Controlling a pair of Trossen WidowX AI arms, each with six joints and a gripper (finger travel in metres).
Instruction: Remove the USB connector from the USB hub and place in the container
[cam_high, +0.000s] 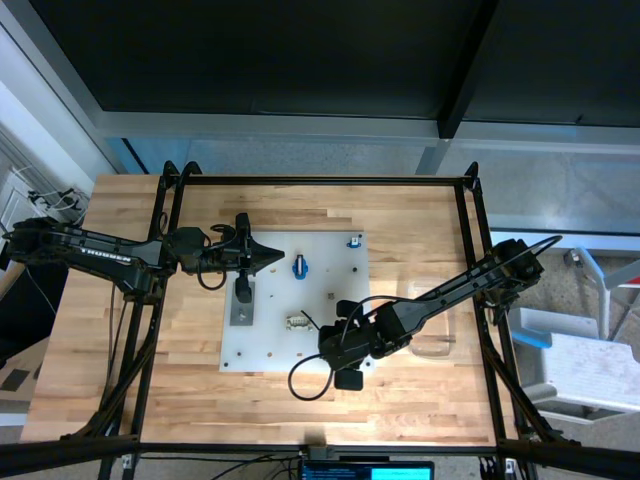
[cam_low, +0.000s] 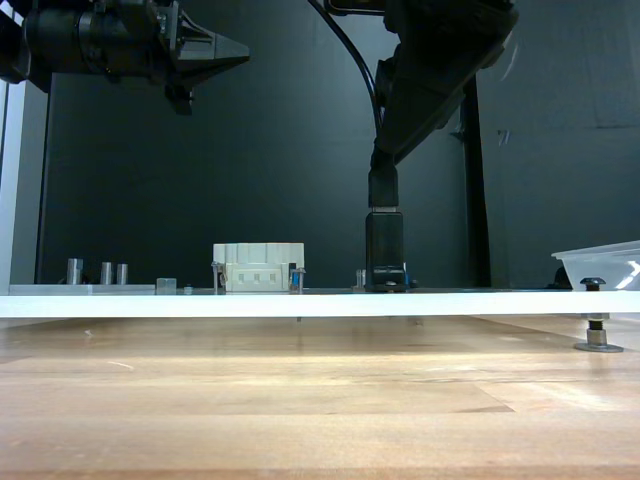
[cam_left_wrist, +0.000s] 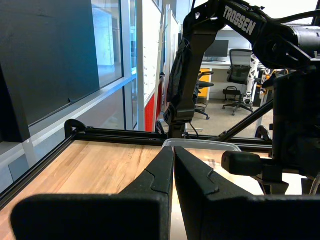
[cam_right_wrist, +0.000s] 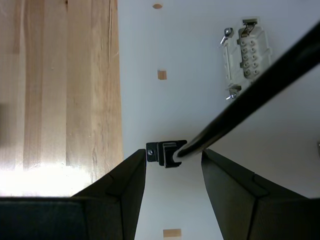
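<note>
At the left, the left arm's black gripper (cam_high: 275, 259) is held high over the left side of the white square board (cam_high: 270, 350). Its fingers are pressed together on nothing, and it is judged to be parked.

Toward the middle, the short black USB connector (cam_low: 385, 235) is seen seated in the small black USB hub (cam_right_wrist: 157, 152) by the board's near edge, not yet removed. Its plug stands upright, so the long axis runs vertically, and the thin cable rises from its top and bends away.

The right arm's black gripper (cam_right_wrist: 173, 156) is positioned directly above the plug, pointing straight down. Its fingers (cam_right_wrist: 125, 190) are spread apart, one on each side of the plug (a sliver of white board shows on both sides, so no contact is made). How far down the plug the fingertips reach cannot be told.

The right arm is by far the nearer one, and the plug lies straight ahead along the gripper's own line. A closing pinch followed by a vertical pull is judged to be what the next move calls for.

At the right, the clear, rounded plastic container (cam_low: 600, 265) is set on the wooden table (cam_high: 120, 350) just beside the board's right edge, on the working arm's own side.
</note>
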